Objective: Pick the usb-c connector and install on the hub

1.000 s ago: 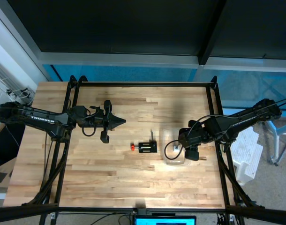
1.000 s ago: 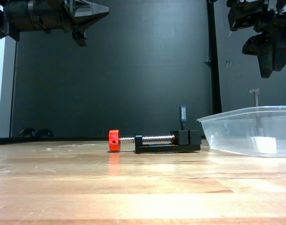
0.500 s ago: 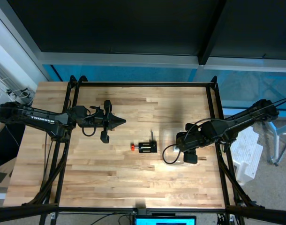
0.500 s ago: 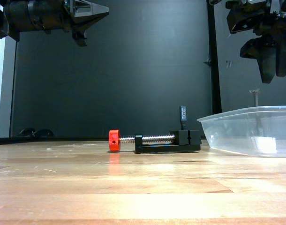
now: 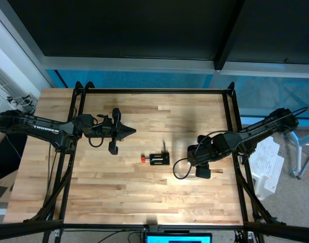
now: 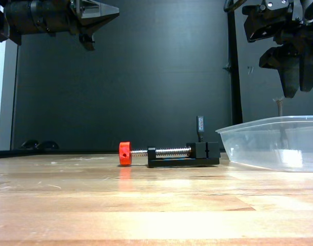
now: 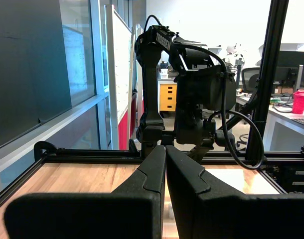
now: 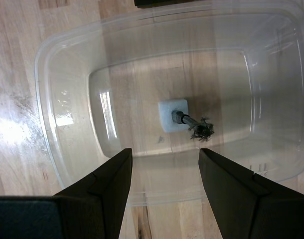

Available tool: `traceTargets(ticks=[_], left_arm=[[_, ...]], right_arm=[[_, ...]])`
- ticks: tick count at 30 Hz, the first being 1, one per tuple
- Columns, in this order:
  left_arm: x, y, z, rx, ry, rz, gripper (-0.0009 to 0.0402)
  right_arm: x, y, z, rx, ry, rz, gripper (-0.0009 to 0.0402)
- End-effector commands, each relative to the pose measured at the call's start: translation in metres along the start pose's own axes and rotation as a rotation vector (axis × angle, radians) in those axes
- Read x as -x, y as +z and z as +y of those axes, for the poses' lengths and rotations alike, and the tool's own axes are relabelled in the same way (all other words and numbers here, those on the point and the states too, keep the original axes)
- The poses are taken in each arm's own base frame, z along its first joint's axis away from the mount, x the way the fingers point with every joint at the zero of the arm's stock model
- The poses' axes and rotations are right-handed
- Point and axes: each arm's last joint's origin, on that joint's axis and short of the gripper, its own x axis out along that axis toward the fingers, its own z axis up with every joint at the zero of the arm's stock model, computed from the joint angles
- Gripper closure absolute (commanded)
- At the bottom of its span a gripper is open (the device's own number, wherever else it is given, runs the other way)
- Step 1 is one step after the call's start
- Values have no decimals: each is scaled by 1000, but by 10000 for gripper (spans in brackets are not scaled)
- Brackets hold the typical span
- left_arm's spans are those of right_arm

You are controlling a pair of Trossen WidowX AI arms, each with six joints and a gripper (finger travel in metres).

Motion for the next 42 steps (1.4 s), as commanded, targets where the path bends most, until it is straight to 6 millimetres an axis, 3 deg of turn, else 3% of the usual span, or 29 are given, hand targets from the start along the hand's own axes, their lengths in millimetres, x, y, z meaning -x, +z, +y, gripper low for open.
traceTargets(ticks=[1, 42], left_arm=[[0, 0, 0, 0, 0, 0, 393], [0, 0, 0, 0, 0, 0, 393]], right_arm=[[-2, 1, 1, 2, -2, 4, 208], [-28, 6, 11, 10, -10, 32, 208]])
